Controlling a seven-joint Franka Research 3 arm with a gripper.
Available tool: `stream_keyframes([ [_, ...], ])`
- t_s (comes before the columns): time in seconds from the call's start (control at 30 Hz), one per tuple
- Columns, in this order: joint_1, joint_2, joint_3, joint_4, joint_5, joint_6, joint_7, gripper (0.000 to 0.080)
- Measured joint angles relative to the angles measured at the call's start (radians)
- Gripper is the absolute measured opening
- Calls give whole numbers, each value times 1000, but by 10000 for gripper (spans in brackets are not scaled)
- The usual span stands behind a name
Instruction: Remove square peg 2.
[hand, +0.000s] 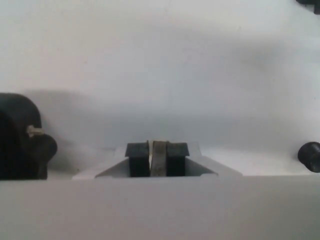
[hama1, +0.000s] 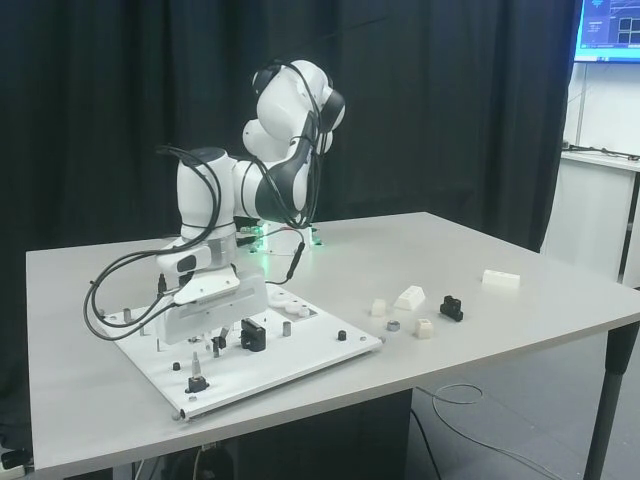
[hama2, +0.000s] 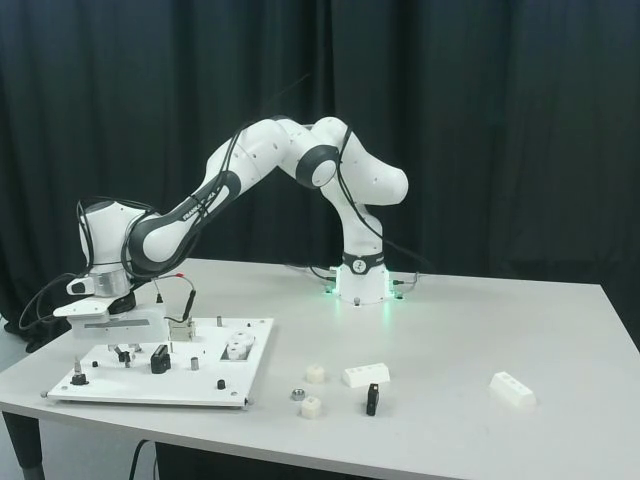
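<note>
Grey table (hama2: 480, 330) carried a white board (hama2: 240, 375) at its near corner, and the white arm (hama2: 250, 165) reached down over that board. Its gripper (hand: 159, 159) sat low above the board, the two black fingers (hand: 137, 159) pressed shut against a thin peg (hand: 159, 158) standing between them.

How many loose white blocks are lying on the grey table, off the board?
4: two small cubes near the white board, a longer block beside them, and one far out alone. The arm may hide others.
</note>
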Motion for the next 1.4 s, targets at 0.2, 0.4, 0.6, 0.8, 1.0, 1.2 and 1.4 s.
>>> stream_keyframes([
  [0.2, -3, 4, 0, 9, 1, -9, 1, 65],
  [0.4, -6, 8, 0, 18, 1, -19, 1, 65],
  [0.6, -6, 8, 0, 19, 1, -19, 0, 65],
  [0.8, -6, 8, 0, 19, 1, -19, -4, 65],
  [1.0, -6, 8, 0, 19, 1, -19, -12, 65],
  [1.2, -6, 8, 0, 18, 1, -18, -17, 65],
  [1.4, -6, 8, 0, 18, 1, -17, -21, 65],
])
